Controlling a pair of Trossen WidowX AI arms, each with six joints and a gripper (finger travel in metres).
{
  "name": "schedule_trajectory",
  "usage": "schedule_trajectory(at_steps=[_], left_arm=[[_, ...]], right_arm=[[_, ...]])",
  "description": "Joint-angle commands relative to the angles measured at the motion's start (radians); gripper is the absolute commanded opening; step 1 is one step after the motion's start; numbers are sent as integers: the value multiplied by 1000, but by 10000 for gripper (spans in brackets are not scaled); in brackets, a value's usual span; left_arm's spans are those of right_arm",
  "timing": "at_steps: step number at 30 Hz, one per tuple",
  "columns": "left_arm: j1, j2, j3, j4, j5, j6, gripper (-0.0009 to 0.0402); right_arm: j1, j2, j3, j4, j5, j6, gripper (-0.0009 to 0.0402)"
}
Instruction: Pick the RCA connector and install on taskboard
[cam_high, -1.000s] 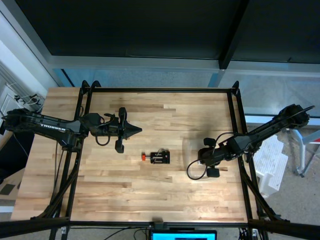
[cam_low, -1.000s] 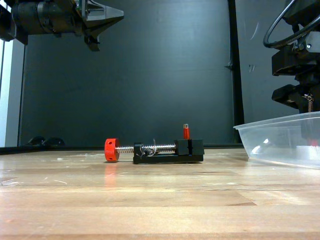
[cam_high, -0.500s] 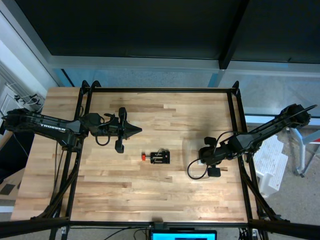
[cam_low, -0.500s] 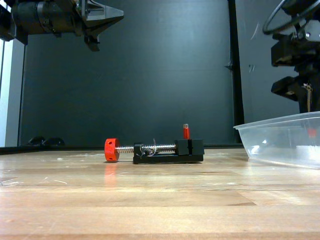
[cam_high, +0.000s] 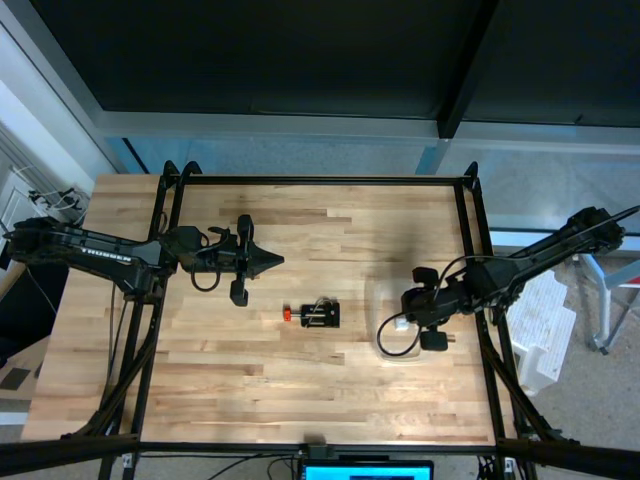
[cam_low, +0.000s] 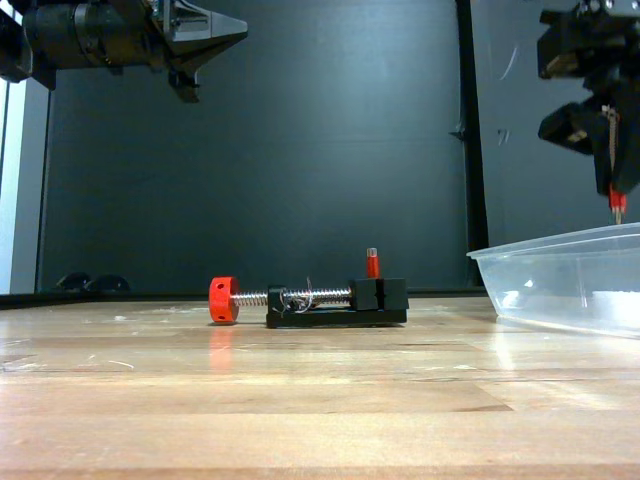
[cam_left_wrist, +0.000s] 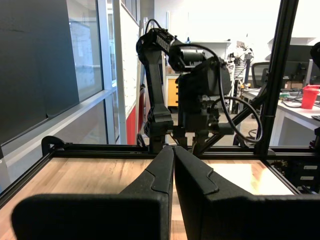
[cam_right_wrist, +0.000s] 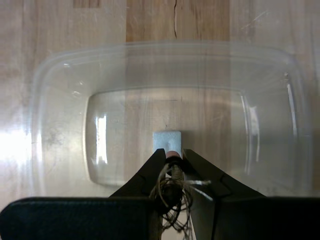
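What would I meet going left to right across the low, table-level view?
Left gripper, high up with its fingers shut → taskboard on the table → right gripper, hanging above the clear tray, fingers shut on the RCA connector.

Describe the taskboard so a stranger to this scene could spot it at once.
Start at the wooden table; near its middle, between the shut left gripper hovering and the right gripper holding the RCA connector over the clear tray, lies the taskboard. It is the only small black block, with a spring and a red-orange knob at one end.
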Motion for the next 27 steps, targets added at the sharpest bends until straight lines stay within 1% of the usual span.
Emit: schedule_trajectory(at_steps=[1, 12, 15, 17, 27], left_arm=[[0, 0, 0, 0, 0, 0, 0], [0, 0, 0, 0, 0, 0, 0], [0, 0, 0, 0, 0, 0, 0], [0, 0, 0, 0, 0, 0, 0], [0, 0, 0, 0, 0, 0, 0]], right_arm=[[0, 1, 31, -22, 0, 1, 0], [-2, 15, 57, -23, 2, 10, 0], [-14, 46, 85, -23, 3, 7, 0], [-33, 72, 103, -22, 3, 1, 0], [-101, 237, 243, 3, 4, -76, 0]])
